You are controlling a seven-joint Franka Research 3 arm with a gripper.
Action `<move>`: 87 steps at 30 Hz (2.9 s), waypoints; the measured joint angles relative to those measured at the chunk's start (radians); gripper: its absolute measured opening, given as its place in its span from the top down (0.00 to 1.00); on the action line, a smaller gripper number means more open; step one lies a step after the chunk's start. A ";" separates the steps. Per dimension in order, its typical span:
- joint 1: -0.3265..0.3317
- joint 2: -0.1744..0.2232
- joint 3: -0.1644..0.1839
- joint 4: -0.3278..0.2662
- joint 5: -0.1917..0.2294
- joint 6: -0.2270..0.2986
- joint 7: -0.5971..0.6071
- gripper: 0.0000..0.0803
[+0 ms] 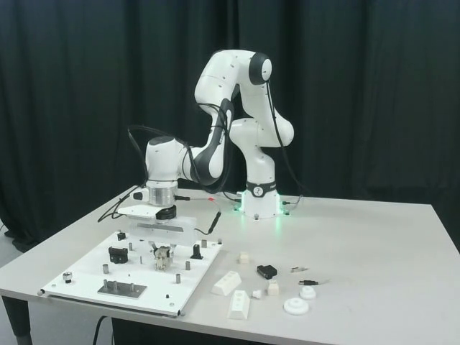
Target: Remove waterproof.
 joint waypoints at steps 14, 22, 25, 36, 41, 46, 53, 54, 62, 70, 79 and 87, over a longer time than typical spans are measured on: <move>0.001 0.000 0.000 0.008 -0.008 -0.013 0.000 0.61; 0.001 0.001 0.000 0.009 -0.013 -0.013 0.000 0.61; 0.001 0.001 0.000 0.009 -0.017 -0.013 0.000 0.61; 0.002 0.001 0.000 0.009 -0.023 -0.013 0.000 0.61; 0.002 0.000 0.000 0.009 -0.024 -0.014 0.000 0.61; 0.002 0.000 0.000 0.009 -0.024 -0.015 0.000 0.61; 0.002 0.000 0.000 0.009 -0.028 -0.015 -0.002 0.61; 0.002 0.000 0.000 0.009 -0.030 -0.015 -0.002 0.61; 0.004 0.000 0.000 0.009 -0.038 -0.016 -0.002 0.61; 0.004 0.000 0.000 0.010 -0.039 -0.016 -0.002 0.61; 0.004 0.000 0.000 0.010 -0.041 -0.016 -0.002 0.61; 0.004 0.000 0.000 0.010 -0.042 -0.016 -0.003 0.61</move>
